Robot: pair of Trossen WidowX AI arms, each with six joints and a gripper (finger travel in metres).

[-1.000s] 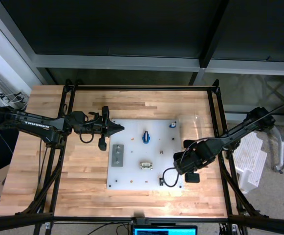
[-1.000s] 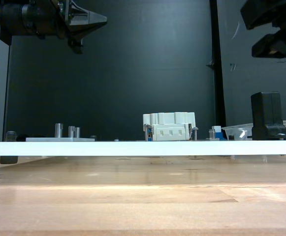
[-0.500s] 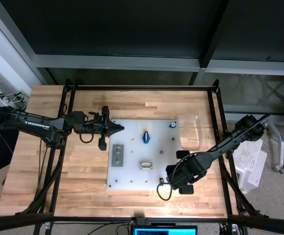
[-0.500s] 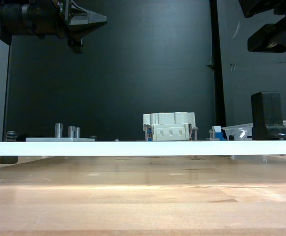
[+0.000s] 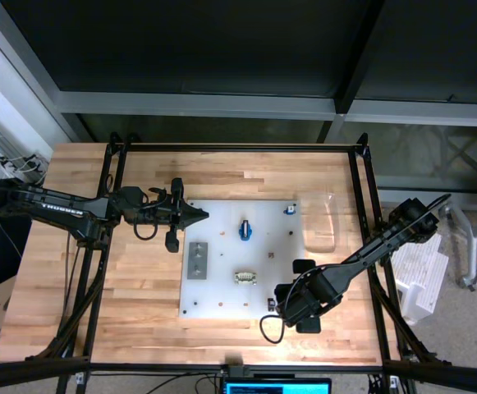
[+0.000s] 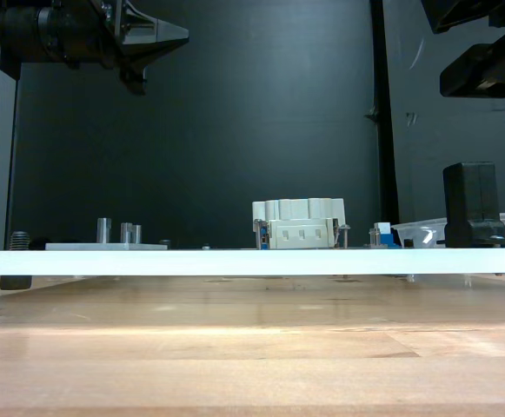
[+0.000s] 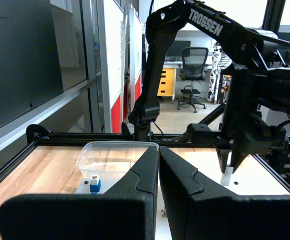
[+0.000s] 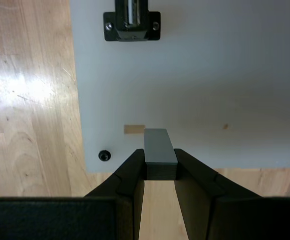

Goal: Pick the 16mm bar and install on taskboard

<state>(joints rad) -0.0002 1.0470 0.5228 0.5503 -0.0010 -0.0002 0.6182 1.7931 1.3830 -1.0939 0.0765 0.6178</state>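
The 16mm bar (image 8: 158,145), a short grey block, is pinched between the fingers of my right gripper (image 8: 159,162). That gripper (image 5: 297,312) hangs above the near right corner of the white taskboard (image 5: 222,297), beside a small rectangular slot (image 8: 134,129) and a corner screw (image 8: 103,155). A black bracket (image 8: 131,22) stands on the board just beyond the bar. My left gripper (image 5: 201,215) is shut on nothing and held high over the board's far left edge, pointing right.
A clear plastic tray (image 5: 318,222) lies off the board's far right corner. On the board are a grey metal block (image 5: 198,259), a blue knob (image 5: 245,229), a white connector (image 6: 300,223) and the tall black bracket (image 6: 471,208). Black frame rails border the table.
My right arm has swung toward the near edge and to the left, carrying the bar from beside the board's right edge to over its near right corner. The left arm has not moved.
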